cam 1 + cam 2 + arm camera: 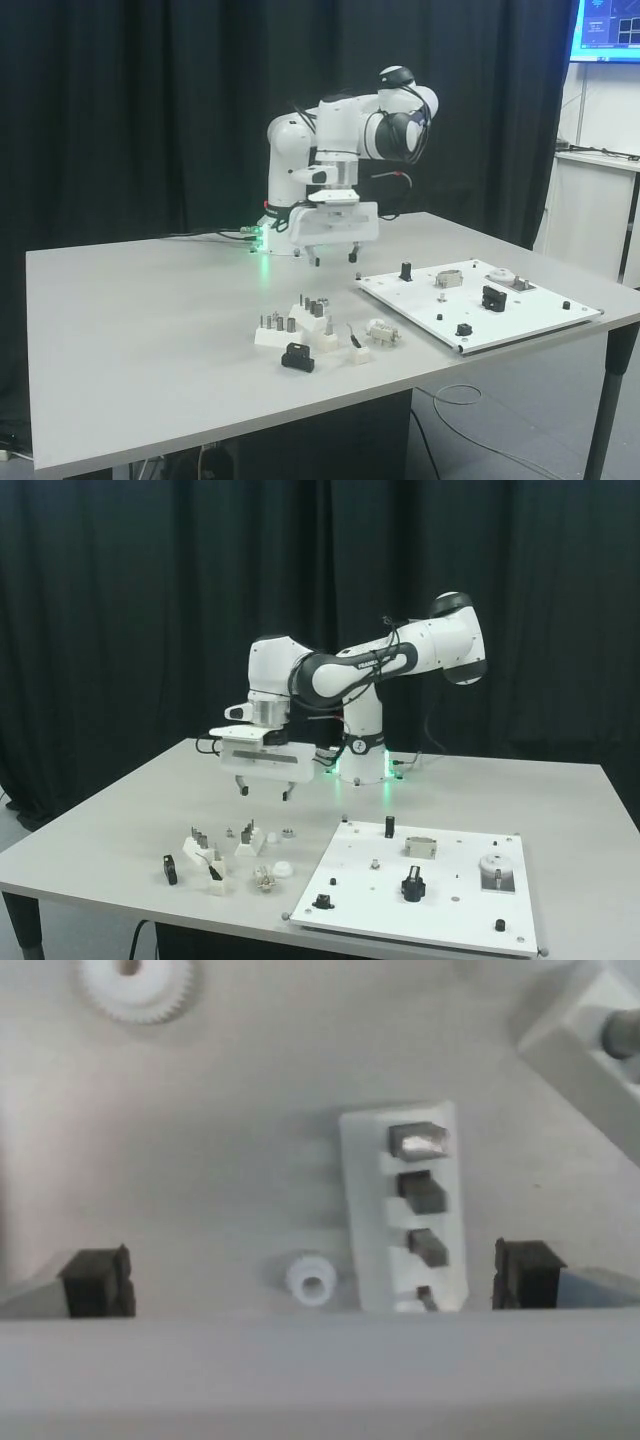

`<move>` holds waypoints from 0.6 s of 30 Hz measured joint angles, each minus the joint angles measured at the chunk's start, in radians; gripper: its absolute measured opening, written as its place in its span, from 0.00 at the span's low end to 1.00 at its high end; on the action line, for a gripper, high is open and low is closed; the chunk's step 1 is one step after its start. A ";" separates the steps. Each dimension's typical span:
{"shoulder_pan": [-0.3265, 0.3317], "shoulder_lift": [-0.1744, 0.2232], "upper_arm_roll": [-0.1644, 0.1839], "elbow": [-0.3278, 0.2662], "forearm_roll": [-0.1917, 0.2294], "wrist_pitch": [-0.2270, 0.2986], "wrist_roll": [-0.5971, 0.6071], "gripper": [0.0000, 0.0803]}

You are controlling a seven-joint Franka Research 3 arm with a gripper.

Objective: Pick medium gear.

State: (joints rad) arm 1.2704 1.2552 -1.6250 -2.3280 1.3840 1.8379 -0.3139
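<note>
1. Medium gear [137,988]: white, toothed, flat on the grey table [150,310], well off to one side of the gripper, untouched.
2. Gripper [310,1282]: hangs above the table, fingers [97,1282] wide apart, nothing between them.
3. Directly below the gripper: small white gear [309,1280], just beside a white peg holder [404,1210].
4. White board [420,890]: apart, beyond the loose parts.

Even overhead light, soft shadows on the table [150,310], green glow at the arm's base [362,770]
</note>
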 joint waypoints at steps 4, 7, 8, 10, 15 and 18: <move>0.022 0.000 0.006 0.002 0.015 0.003 0.027 1.00; 0.036 0.000 0.014 0.005 0.025 0.009 0.118 1.00; 0.040 0.000 0.018 0.008 0.025 0.012 0.154 1.00; 0.046 0.000 0.025 0.014 0.025 0.020 0.211 1.00; 0.054 0.000 0.050 0.032 0.025 0.053 0.324 1.00; 0.054 0.000 0.067 0.041 0.025 0.076 0.400 1.00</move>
State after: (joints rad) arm 1.3241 1.2553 -1.5584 -2.2870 1.4090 1.9143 0.0860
